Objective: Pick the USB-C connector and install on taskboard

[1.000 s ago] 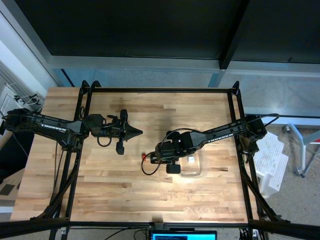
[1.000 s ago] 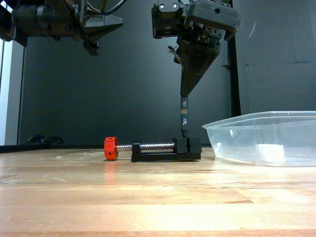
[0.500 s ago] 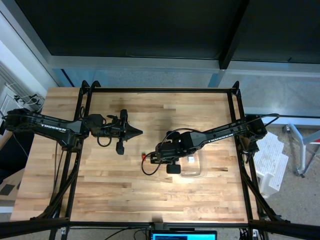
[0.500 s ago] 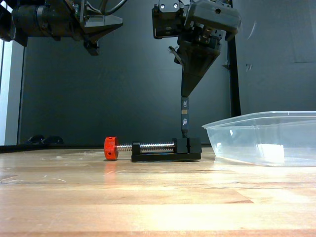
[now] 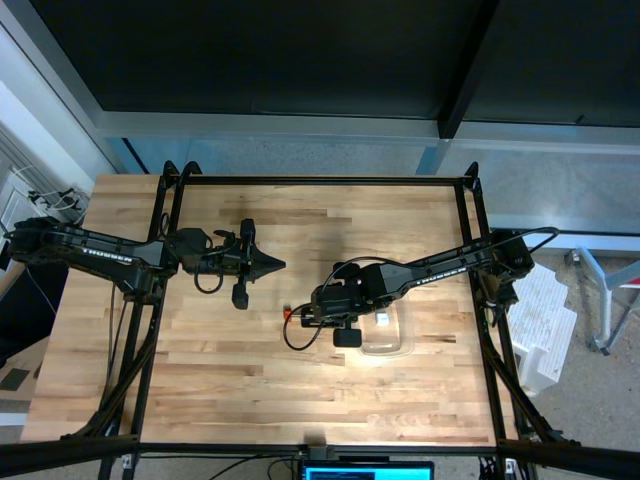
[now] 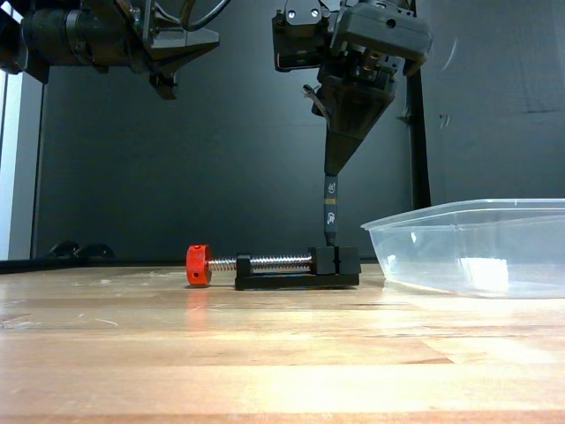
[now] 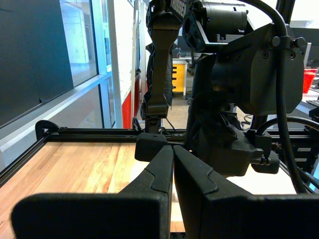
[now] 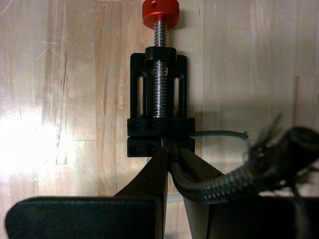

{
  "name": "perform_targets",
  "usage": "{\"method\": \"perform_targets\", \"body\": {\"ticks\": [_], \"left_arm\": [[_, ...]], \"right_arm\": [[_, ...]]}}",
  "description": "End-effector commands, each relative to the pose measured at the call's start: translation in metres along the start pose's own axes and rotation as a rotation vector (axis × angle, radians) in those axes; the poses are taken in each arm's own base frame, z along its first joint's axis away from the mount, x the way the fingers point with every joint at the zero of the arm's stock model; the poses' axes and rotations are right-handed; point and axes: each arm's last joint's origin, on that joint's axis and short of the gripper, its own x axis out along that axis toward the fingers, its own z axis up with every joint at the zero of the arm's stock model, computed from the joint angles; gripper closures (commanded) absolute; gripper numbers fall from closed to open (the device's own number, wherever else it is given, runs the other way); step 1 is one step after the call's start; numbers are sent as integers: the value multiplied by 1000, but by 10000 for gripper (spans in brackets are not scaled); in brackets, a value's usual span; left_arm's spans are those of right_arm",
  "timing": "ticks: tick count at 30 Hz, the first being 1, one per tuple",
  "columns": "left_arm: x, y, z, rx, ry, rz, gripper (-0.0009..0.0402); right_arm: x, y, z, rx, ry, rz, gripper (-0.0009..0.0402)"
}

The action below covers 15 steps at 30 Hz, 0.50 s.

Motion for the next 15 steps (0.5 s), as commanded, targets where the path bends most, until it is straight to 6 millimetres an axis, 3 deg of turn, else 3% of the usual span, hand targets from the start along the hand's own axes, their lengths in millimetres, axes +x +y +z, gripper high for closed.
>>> {"method": "perform_targets", "body": {"ticks": [1, 15], "left_arm": [[0, 0, 0, 0, 0, 0, 393], [0, 0, 0, 0, 0, 0, 393]], "right_arm": [[2, 0, -1, 1, 2, -2, 393], [16, -2, -7, -5, 7, 4, 393]]}}
